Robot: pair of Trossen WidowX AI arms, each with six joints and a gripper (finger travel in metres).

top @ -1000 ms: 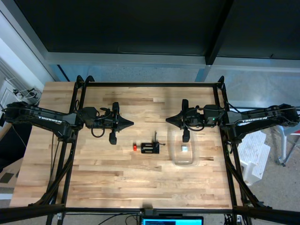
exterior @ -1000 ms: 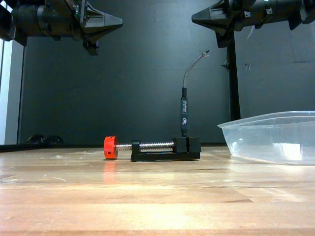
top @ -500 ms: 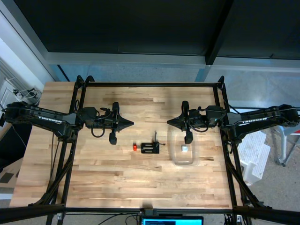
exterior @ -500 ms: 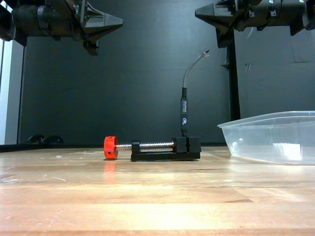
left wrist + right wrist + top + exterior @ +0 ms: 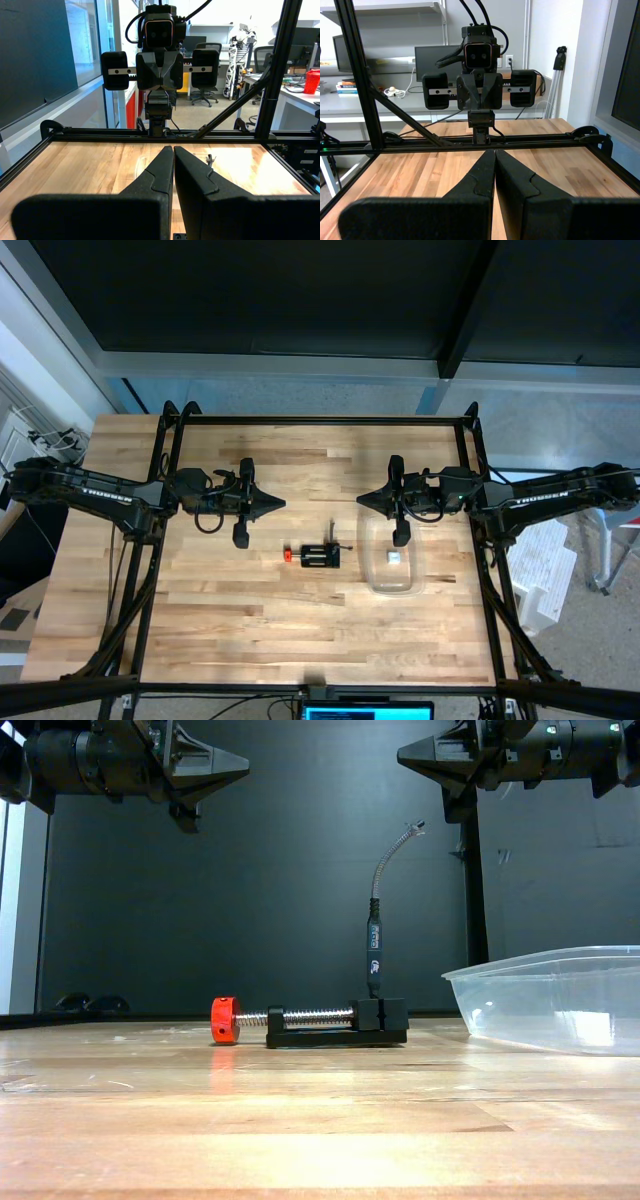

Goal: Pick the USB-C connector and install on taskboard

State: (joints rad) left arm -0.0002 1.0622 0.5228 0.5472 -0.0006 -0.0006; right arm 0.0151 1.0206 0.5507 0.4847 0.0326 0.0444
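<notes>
Only the low view is showing the USB-C connector [image 5: 373,948] standing upright, seemingly in the taskboard [image 5: 335,1025]. The left gripper [image 5: 281,504] and right gripper [image 5: 361,502] are hovering high at either side, fingers [image 5: 160,172] clenched empty, leaving open room above the worktop [image 5: 250,610].

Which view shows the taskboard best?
The low view: the taskboard sits side-on, its orange knob plain. The high view shows it small from above; neither wrist view shows it clearly. The left gripper and right gripper hang shut above, either side.
</notes>
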